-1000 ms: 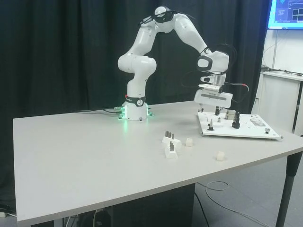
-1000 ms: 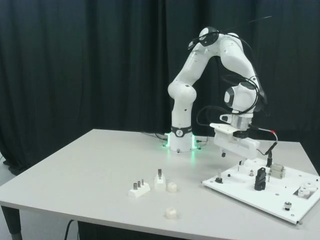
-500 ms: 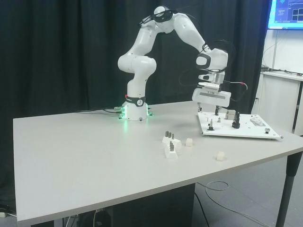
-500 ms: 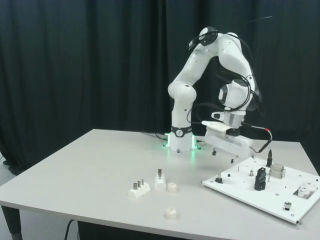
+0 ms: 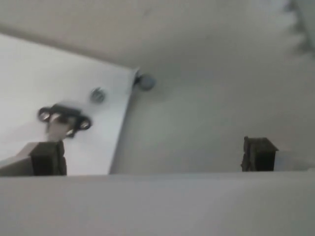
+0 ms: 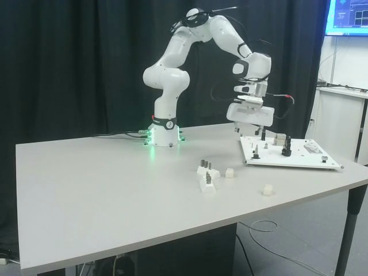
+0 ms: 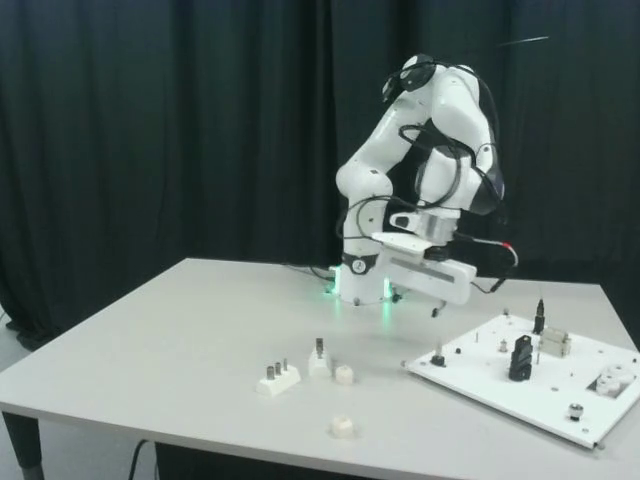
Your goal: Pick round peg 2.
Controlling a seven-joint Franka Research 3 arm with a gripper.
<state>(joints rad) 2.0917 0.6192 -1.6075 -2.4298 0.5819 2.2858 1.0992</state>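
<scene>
Off the white board and toward the arm's base goes the gripper since a second ago, rising a little in the first room view; it now hangs over the board's near edge. You see two white peg holders out on the grey table, well apart from the gripper. Round peg 2 is one of the short pegs standing in them, though you cannot tell which. Two small white blocks sit beside the holders.

From the second room view, the gripper has swung from above the board to bare table between the base and the board. You can count three pegs in the long holder, one peg in the second holder, and two small blocks.

Through the wrist view, the gripper has its two black fingertips spread wide with nothing between them. One sits over the board's corner, the other over the table. You can count one black bracket and one screw on the board.
</scene>
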